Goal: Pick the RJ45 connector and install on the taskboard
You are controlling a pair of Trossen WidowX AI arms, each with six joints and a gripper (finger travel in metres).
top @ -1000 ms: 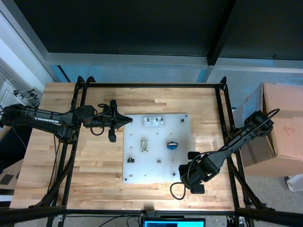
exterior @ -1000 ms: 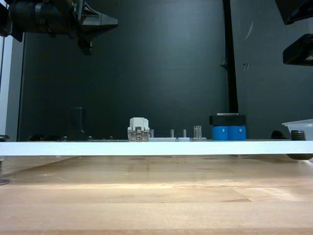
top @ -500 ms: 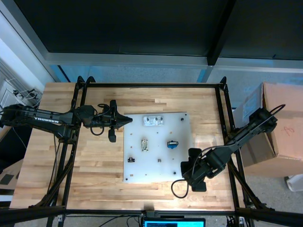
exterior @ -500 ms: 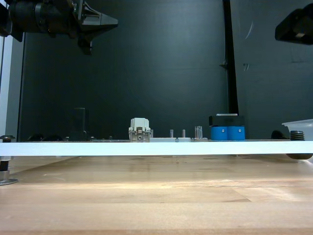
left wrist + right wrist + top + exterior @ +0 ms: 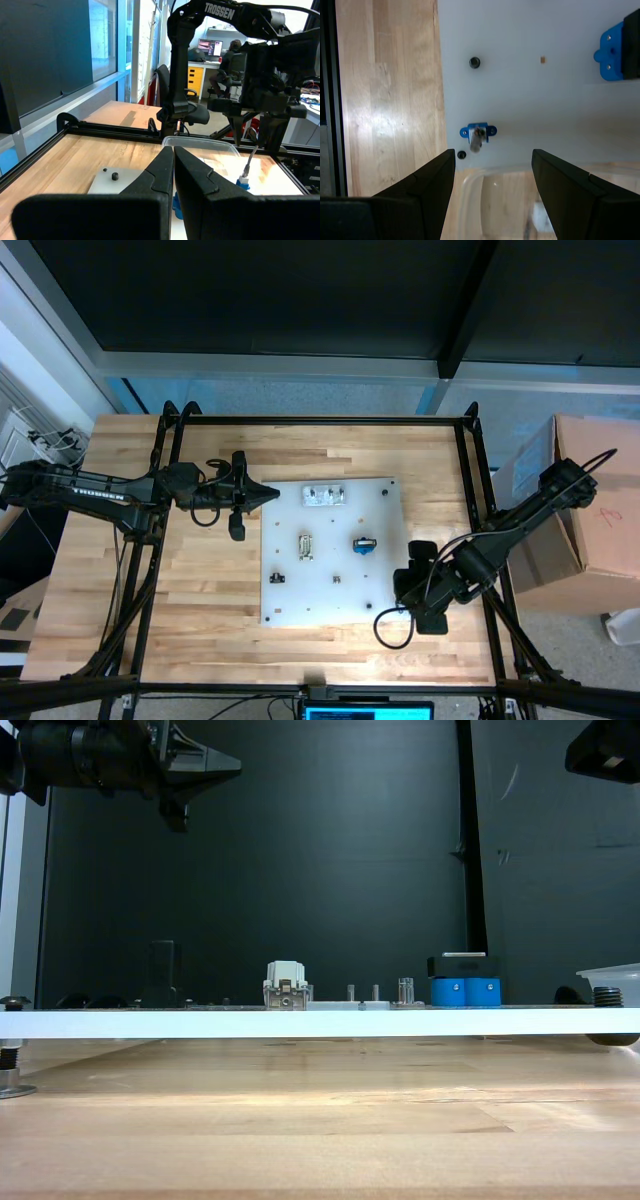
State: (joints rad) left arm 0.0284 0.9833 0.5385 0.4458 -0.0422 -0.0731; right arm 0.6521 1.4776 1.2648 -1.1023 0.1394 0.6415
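We see the left tool (image 5: 272, 496) left of centre in the high view, held above the counter (image 5: 200, 620) at the left edge of the white task board (image 5: 340, 530). Its fingers (image 5: 155, 175) are pressed together with nothing between them.

The right tool (image 5: 410, 590) hangs over the board's lower right corner in that view. Its jaws are spread wide and grip nothing.

The RJ45 connector (image 5: 476, 142) is free of both tools. It stands in its small blue seat (image 5: 478, 131) near the board's edge, ahead of the right tool's spread fingers (image 5: 435, 185). From the left wrist view the connector (image 5: 243, 176) rises upright out of the seat; we cannot tell how deep it sits.

A clear plastic bin (image 5: 495, 200) lies just beside the board there. A cardboard box (image 5: 595, 510) sits at the right of the high view.
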